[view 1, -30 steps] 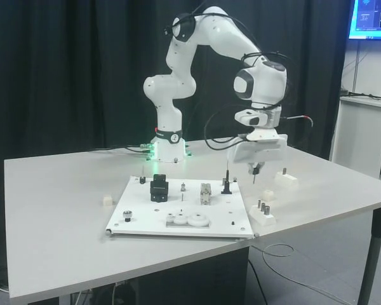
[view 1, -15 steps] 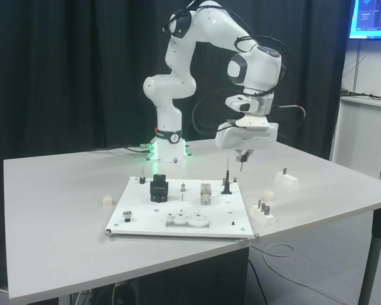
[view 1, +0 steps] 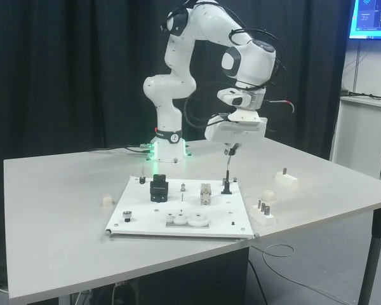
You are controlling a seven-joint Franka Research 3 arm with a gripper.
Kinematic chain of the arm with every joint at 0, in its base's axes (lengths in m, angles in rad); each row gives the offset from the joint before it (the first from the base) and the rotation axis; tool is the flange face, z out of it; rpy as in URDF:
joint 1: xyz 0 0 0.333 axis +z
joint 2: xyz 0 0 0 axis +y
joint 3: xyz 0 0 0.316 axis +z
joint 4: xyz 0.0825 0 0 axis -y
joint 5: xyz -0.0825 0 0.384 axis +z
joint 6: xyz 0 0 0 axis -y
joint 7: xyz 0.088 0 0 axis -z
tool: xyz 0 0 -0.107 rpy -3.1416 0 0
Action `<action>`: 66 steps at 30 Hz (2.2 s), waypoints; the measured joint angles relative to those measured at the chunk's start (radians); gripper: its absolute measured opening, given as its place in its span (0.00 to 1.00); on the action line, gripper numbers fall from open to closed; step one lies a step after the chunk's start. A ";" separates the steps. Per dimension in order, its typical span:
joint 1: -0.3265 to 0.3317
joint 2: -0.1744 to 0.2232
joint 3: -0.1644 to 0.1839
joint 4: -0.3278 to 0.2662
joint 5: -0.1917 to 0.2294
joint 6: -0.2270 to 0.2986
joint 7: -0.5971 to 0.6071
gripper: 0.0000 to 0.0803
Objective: Insert round peg 1.
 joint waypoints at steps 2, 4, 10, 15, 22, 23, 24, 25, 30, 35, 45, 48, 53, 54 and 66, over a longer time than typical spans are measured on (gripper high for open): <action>-0.004 -0.004 -0.003 -0.001 -0.006 -0.006 -0.017 0.04; -0.011 -0.008 -0.004 -0.003 -0.011 -0.007 -0.035 0.04; -0.038 -0.023 -0.004 -0.013 -0.018 -0.008 -0.105 0.04; -0.066 -0.036 -0.005 -0.027 -0.018 -0.005 -0.177 0.04; -0.101 -0.052 -0.005 -0.039 -0.008 0.004 -0.232 0.04; -0.105 -0.054 -0.006 -0.041 -0.006 0.006 -0.238 0.04; -0.109 -0.057 -0.006 -0.043 -0.004 0.007 -0.244 0.04; -0.112 -0.060 -0.006 -0.045 -0.001 0.009 -0.250 0.04; -0.122 -0.077 -0.012 -0.060 0.011 0.018 -0.268 0.04; -0.123 -0.092 -0.027 -0.069 0.017 0.018 -0.289 0.04; -0.123 -0.133 -0.064 -0.111 0.019 0.018 -0.300 0.04; -0.123 -0.147 -0.081 -0.130 0.019 0.024 -0.282 0.04; -0.123 -0.172 -0.109 -0.175 0.022 0.062 -0.235 0.04; -0.123 -0.179 -0.114 -0.187 0.024 0.074 -0.230 0.04; -0.123 -0.260 -0.154 -0.344 0.043 0.202 -0.171 0.04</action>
